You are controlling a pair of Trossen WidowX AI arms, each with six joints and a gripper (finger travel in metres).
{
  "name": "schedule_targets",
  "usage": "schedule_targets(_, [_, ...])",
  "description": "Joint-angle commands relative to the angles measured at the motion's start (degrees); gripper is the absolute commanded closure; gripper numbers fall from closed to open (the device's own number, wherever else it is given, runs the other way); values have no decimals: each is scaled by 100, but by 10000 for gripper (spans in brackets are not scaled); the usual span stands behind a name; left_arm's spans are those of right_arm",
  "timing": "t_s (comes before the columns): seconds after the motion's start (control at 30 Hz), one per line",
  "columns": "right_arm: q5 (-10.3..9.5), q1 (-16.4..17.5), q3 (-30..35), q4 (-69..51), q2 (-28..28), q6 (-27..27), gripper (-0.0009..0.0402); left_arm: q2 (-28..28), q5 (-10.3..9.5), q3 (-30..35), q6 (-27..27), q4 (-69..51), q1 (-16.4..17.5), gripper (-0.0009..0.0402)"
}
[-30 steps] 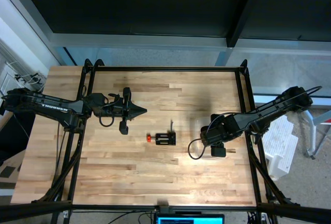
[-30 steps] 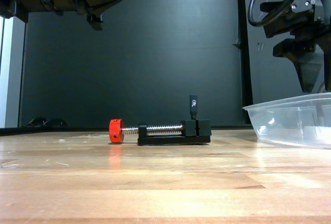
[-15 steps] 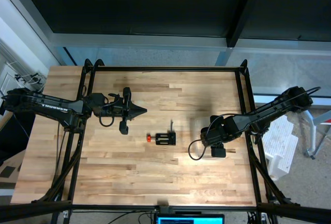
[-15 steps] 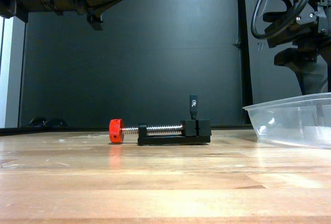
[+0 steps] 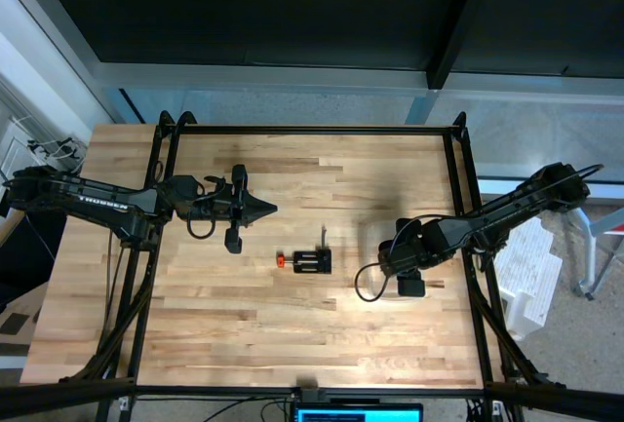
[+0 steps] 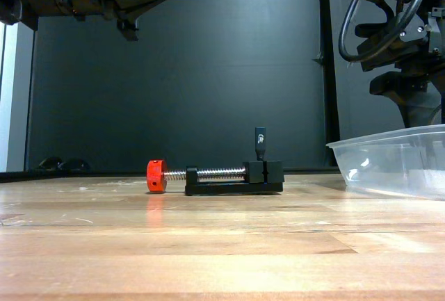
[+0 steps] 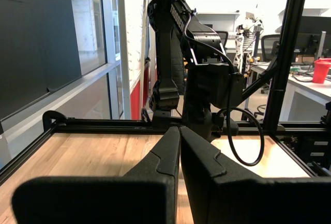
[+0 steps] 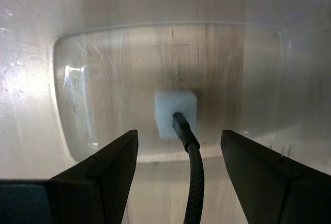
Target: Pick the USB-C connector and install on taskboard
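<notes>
Currently the step in hand is judged to be the approach for the pick; nothing is gripped yet. The wooden table (image 5: 244, 325) is noted first. On it, the clear tray (image 6: 386, 163) is set at 3 o'clock of the taskboard (image 5: 310, 262), well apart from it. The board's orange-red knob (image 6: 156, 176) is turned to 9 o'clock. Within the tray a small white block (image 8: 176, 111) is seen. The USB-C connector (image 8: 179, 122) is laid with its tip on that block, and its braided cable (image 8: 194, 182) is run back between the fingers.

For a clean pick, the descent is best kept straight and centred, so that the plug body, not the cable or the block, is taken between the pads. The tray walls should be cleared on both sides, and closure delayed until the fingertips are level with the plug. A grip too far back on the cable would likely leave the tip loose for insertion.

Right gripper (image 8: 177, 136): poised over the tray, fingers spread wide, nothing held or touched. Left gripper (image 7: 179, 133): parked high at 10 o'clock of the taskboard, fingers pressed together, empty.
</notes>
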State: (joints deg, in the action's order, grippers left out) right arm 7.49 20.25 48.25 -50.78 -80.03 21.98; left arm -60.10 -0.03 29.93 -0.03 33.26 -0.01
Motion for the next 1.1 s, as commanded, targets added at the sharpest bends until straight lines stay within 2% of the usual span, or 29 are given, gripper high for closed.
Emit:
schedule_targets(0.03, [2,-2,-33,55,0,2,173,-2,0,2,0,0,0,393])
schedule_targets(0.73, [50,-2,-57,52,0,-61,271,-2,0,2,0,2,0,393])
schedule_targets(1.1, [70,-2,-57,55,0,-144,337,-2,0,2,0,2,0,393])
